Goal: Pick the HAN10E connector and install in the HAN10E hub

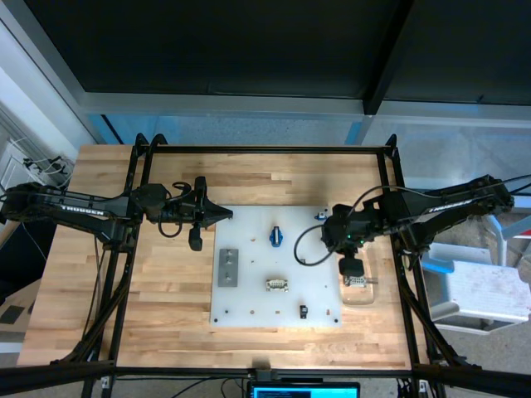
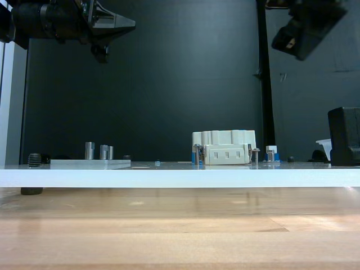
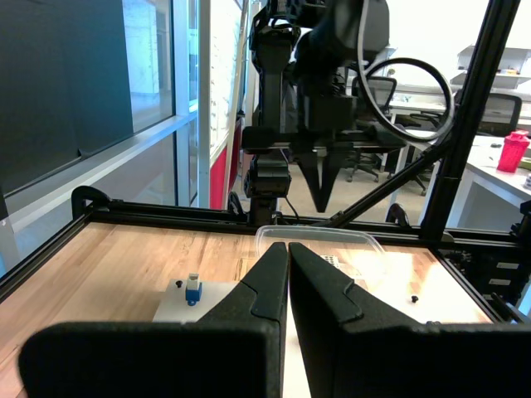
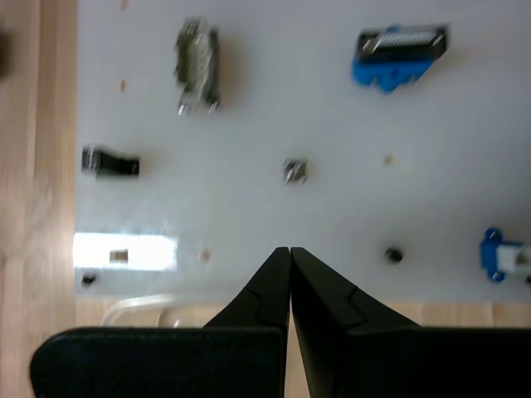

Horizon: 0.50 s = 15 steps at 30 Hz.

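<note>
**Grippers closed; connector in tray**

Right gripper: black fingers pressed together, holding nothing, raised over the clear plastic tray at the right edge of the white rectangular board.

Small grey-white rectangular HAN10E connector: lies in that tray, below the gripper.

Cream-beige rectangular HAN10E hub with metal end tabs: mid-board, toward the near edge.

Left gripper: fingers closed together, empty, raised over the board's far left corner.

The grey-white HAN10E connector lies just beside the right gripper. The cream HAN10E hub sits apart, between it and the left gripper.
</note>
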Each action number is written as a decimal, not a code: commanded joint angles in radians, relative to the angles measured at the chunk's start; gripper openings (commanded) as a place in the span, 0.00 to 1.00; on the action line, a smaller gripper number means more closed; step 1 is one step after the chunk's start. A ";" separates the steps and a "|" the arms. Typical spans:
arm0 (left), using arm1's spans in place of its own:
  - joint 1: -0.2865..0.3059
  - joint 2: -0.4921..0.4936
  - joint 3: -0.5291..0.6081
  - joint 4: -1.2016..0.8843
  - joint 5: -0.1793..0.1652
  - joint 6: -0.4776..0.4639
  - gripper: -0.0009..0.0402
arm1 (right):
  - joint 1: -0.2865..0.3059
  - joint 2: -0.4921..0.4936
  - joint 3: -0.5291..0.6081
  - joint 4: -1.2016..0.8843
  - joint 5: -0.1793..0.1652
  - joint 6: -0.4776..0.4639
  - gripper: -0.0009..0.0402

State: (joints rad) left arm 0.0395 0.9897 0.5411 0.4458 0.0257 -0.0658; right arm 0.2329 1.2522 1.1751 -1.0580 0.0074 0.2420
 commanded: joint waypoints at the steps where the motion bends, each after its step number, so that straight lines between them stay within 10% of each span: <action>1: 0.000 0.000 0.000 0.000 0.000 0.000 0.02 | 0.031 0.000 0.000 -0.040 0.001 0.028 0.02; 15: 0.000 0.000 0.000 0.000 0.000 0.000 0.02 | 0.170 0.000 -0.006 -0.201 0.026 0.182 0.02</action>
State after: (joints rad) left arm 0.0395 0.9901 0.5411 0.4458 0.0257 -0.0662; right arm 0.3943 1.2522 1.1709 -1.2480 0.0338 0.4088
